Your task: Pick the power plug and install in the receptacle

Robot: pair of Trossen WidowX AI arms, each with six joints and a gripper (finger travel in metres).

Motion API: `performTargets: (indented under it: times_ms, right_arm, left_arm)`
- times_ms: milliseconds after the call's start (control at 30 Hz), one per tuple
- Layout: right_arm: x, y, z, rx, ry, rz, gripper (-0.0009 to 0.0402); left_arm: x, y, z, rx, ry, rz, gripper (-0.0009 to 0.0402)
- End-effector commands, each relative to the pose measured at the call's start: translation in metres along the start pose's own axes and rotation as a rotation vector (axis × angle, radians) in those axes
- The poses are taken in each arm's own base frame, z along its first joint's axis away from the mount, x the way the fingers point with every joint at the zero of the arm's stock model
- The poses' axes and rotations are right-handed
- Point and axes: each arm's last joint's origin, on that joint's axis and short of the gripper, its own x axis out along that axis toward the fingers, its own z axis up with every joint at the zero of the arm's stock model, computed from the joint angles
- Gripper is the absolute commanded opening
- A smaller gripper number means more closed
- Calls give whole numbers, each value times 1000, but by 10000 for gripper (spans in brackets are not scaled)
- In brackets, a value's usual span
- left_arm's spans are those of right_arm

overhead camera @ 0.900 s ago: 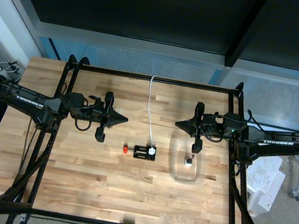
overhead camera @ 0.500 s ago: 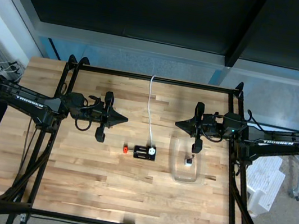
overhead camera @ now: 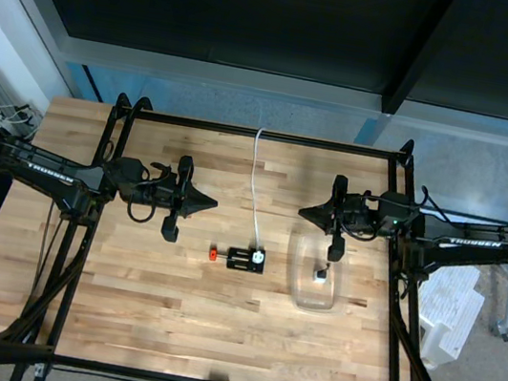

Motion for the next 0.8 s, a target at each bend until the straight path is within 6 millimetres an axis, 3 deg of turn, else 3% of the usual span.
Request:
performTargets:
  times_ms: [33, 600, 800]
  right_arm:
    - [-4, 1, 6, 0, 85, 8, 0]
    - [-46, 7, 40, -22, 585, 45, 0]
    - [-60, 12, 34, -49, 759, 34, 0]
  left_arm:
    - [0, 0, 0, 0, 0, 0, 0]
    - [0, 0, 0, 0, 0, 0, 0]
    - [0, 0, 0, 0, 0, 0, 0]
